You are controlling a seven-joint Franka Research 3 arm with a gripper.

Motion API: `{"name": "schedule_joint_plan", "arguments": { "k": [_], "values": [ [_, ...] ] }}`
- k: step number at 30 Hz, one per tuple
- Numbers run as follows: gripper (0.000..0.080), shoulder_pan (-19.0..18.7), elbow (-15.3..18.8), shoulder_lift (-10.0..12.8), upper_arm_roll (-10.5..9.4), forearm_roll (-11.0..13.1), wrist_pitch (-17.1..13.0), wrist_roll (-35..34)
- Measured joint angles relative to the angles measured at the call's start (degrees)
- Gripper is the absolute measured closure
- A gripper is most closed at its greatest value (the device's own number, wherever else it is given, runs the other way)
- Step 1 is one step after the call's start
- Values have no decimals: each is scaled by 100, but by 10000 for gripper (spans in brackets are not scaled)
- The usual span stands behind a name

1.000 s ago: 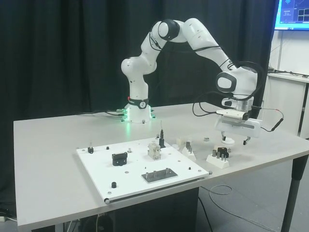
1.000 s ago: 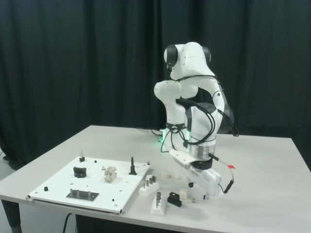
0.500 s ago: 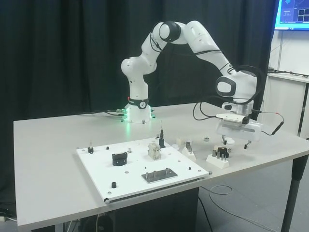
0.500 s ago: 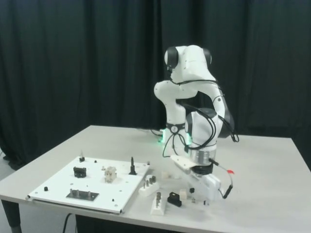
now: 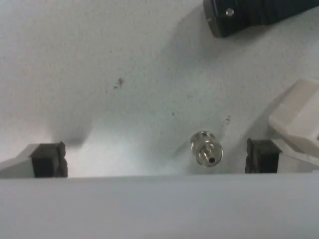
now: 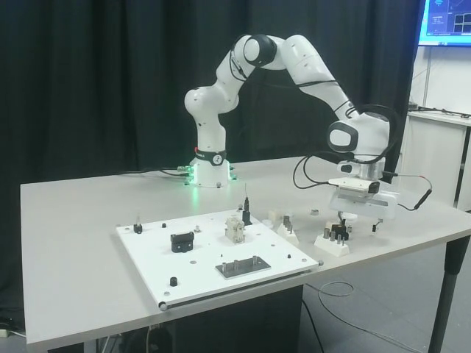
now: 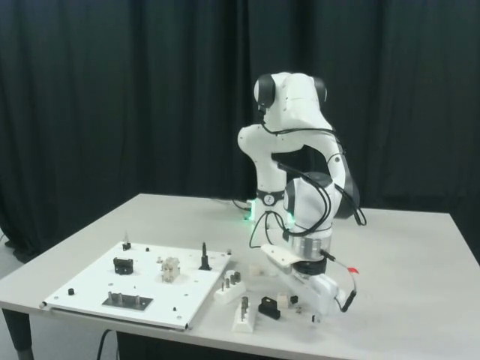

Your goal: Pick BNC.

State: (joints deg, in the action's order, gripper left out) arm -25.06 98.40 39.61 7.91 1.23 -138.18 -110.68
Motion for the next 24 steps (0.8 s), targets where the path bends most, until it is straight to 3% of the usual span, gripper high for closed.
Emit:
{"name": "schedule_joint_plan", "arguments": {
  "k": [24],
  "values": [
    [3,0,0,129,-1,-201,-211,133]
  ]
}}
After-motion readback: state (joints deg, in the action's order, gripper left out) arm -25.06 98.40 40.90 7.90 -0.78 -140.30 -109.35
